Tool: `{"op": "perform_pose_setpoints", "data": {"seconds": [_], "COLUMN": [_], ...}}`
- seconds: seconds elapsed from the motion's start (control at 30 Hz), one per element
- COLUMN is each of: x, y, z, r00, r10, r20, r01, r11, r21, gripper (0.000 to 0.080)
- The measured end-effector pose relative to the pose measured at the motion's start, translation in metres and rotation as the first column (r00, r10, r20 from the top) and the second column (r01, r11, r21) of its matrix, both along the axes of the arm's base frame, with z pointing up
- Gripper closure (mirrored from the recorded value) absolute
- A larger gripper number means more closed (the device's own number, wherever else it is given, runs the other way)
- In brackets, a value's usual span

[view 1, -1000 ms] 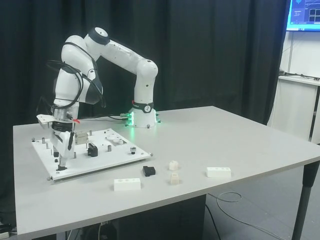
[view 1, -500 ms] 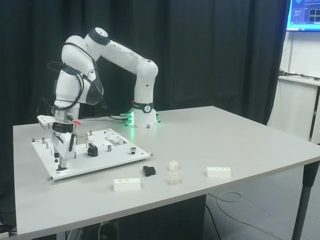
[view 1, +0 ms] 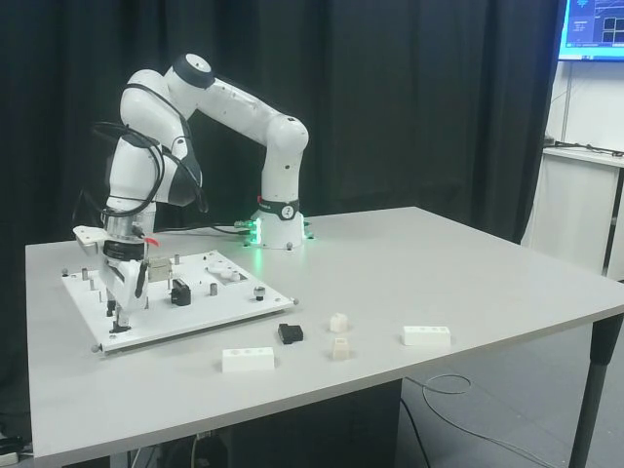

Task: Remove Ethernet.

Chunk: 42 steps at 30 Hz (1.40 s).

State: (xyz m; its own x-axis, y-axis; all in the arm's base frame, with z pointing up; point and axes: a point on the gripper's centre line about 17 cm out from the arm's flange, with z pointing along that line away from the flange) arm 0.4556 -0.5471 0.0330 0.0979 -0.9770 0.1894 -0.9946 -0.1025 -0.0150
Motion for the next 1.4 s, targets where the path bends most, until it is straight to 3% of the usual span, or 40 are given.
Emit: {"op": "perform_pose_setpoints", "data": {"seconds": [0.13,0.17,0.4,0.47,0.63,0.67,1.2,1.4], "x": [0.001,0.001,0.009,0.013,0.017,0.017,0.017,0.017], "y": [0.0,0.0,0.002,0.003,0.003,0.003,0.003,0.003], "z": [0.0,0.001,0.002,0.003,0.002,0.002,0.004,0.012], "r00": [1.0,1.0,1.0,1.0,1.0,1.0,1.0,1.0], "r10": [-0.01,-0.013,-0.012,-0.014,-0.015,-0.015,-0.014,-0.015], "r20": [0.003,0.003,0.017,0.023,0.028,0.028,0.025,0.013], "r01": [0.01,0.013,0.012,0.014,0.015,0.015,0.014,0.015], "r11": [1.0,1.0,1.0,1.0,1.0,1.0,1.0,1.0], "r21": [0.0,0.0,-0.003,-0.004,-0.007,-0.007,-0.009,-0.014], "gripper": [0.0112,0.03,0.03,0.064,0.064,0.0724,0.0724,0.0725]}}
